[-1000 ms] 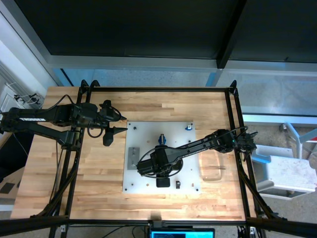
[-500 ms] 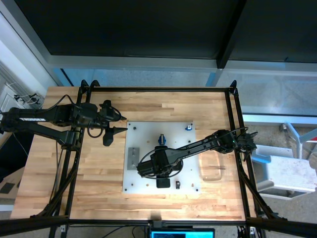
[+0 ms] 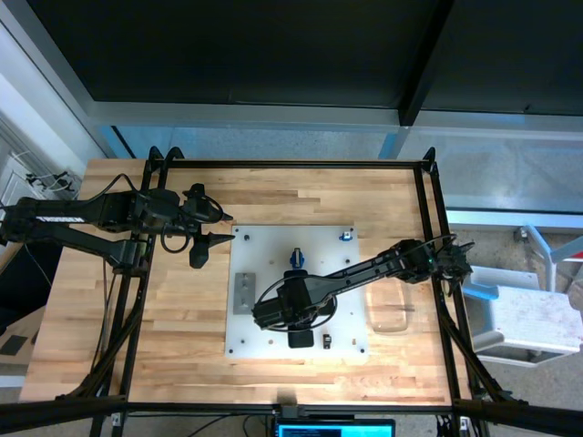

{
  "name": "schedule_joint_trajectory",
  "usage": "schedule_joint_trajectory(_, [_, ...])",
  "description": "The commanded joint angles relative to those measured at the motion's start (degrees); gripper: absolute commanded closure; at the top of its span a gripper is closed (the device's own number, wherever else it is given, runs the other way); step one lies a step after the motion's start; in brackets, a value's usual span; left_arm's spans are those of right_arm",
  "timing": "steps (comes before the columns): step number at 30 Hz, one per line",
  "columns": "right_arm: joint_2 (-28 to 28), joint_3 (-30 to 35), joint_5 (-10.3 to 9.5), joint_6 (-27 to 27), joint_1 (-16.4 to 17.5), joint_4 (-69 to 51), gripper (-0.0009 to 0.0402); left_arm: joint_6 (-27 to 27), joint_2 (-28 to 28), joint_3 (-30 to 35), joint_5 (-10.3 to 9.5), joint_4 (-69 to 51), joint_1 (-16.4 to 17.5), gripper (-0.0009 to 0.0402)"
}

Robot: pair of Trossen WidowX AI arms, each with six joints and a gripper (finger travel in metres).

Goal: Pick the HAN10E connector and install in the HAN10E hub

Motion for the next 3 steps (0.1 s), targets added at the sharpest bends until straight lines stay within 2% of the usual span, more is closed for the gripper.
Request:
schedule_joint_trajectory(1, [-1.07,0.17,0.24,0.52,0.02,-0.42,0.0168,0.02,0.0,0.02,0.0,0.0,0.0,0.0179])
schedule_joint_trajectory(3, [-1.62,0.17,0.35,0.7,0.07,-0.35,0.0142,0.02,0.0,0.02,0.0,-0.02,0.0,0.018])
